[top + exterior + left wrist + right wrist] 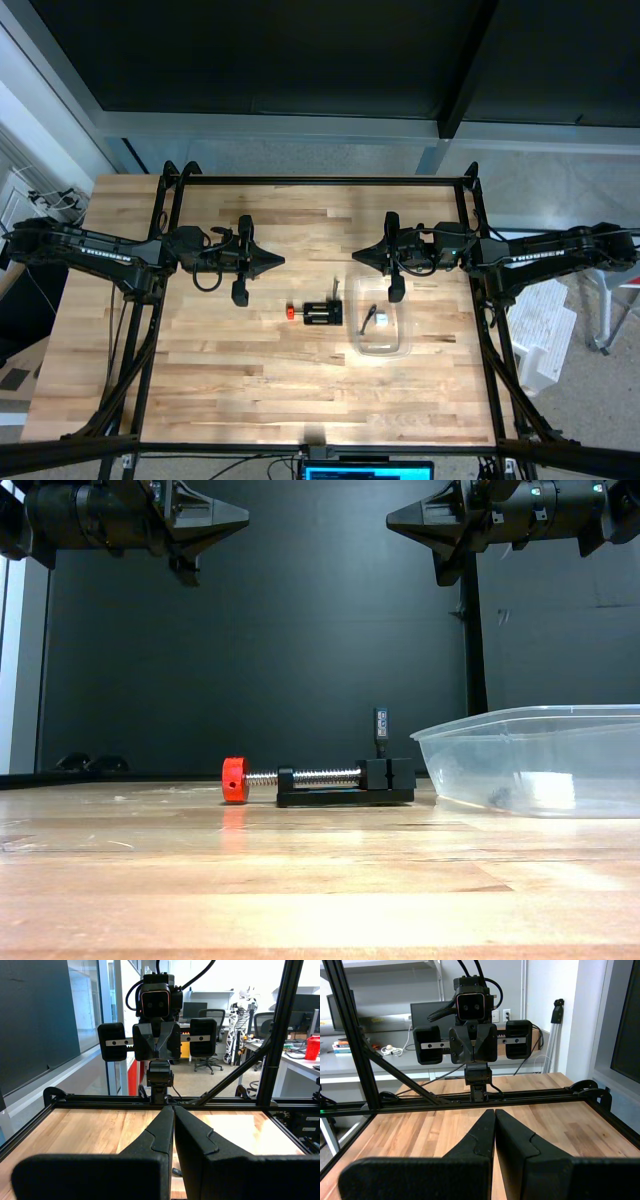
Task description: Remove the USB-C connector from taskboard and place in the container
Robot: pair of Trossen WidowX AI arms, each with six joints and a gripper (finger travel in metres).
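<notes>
Task appears complete: USB-C connector (368,320) lies in container (381,354), near taskboard (323,313). Overhead, left gripper (275,262) and right gripper (358,256) hang parked, both pressed together and empty; no further move seems needed.

Light wooden plank table (200,380). Lying directly on it, near the centre of the high view: the taskboard (318,313), its orange-red knob (291,311) at its left end. Just right of it, apart, rests the clear container (380,354).

A pale wooden worktop (250,400) sits inside a black rail frame (320,181). Dark panels (270,50) stand along the far side above grey floor (330,160). An office chair (207,1062) stands off right, and a white wall (545,990) off left.
</notes>
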